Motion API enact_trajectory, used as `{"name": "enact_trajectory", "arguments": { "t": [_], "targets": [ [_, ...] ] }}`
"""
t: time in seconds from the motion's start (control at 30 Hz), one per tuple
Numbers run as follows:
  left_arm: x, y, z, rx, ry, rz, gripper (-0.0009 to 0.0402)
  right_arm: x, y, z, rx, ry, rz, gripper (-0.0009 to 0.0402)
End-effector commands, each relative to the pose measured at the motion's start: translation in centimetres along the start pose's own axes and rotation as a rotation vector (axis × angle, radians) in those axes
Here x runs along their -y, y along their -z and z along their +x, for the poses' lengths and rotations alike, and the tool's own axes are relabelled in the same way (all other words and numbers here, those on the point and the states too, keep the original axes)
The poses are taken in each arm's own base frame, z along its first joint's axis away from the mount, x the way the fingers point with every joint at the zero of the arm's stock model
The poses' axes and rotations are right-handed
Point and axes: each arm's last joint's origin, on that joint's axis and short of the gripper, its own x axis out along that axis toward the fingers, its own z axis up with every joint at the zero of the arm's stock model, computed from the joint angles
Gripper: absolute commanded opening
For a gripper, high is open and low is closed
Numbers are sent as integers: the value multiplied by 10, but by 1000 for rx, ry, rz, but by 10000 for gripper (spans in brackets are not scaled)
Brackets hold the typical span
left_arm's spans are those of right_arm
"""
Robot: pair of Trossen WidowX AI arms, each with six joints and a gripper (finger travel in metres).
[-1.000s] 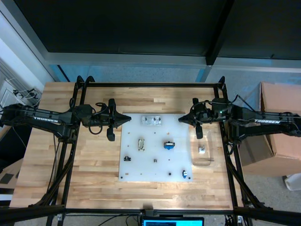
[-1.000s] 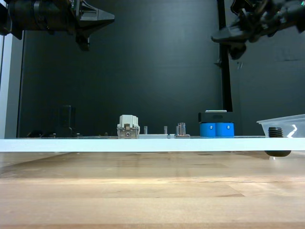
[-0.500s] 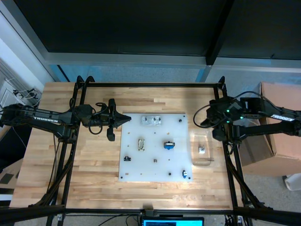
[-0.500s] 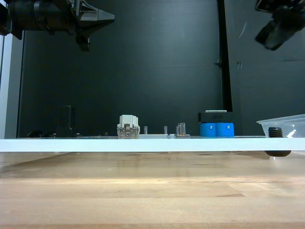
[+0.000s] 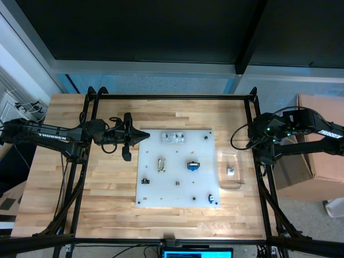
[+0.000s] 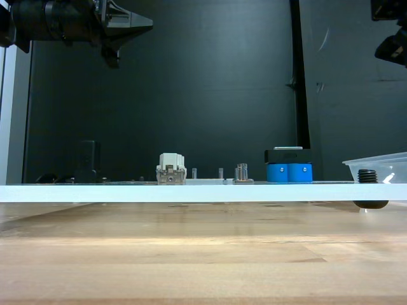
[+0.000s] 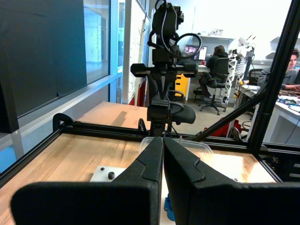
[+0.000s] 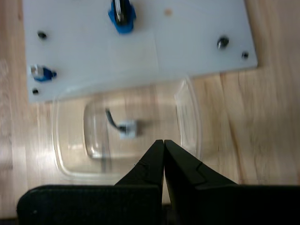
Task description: Pick the RJ45 connector and install on the taskboard
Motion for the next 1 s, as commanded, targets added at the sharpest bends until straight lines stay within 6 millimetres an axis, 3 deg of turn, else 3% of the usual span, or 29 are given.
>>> {"name": "enact_trajectory", "arguments": {
  "t": [0.03, 0.7, 1.0],
  "targets": [
    [0, 0, 0, 0, 0, 0, 0, 0, 1, 0, -15, -1, 10, 0],
    [0, 0, 0, 0, -1, 0, 0, -11, -1, 7, -60, -3, 48, 0],
    [0, 0, 0, 0, -1, 0, 0, -36, -7, 45, -170, 10, -50, 0]
  ]
}}
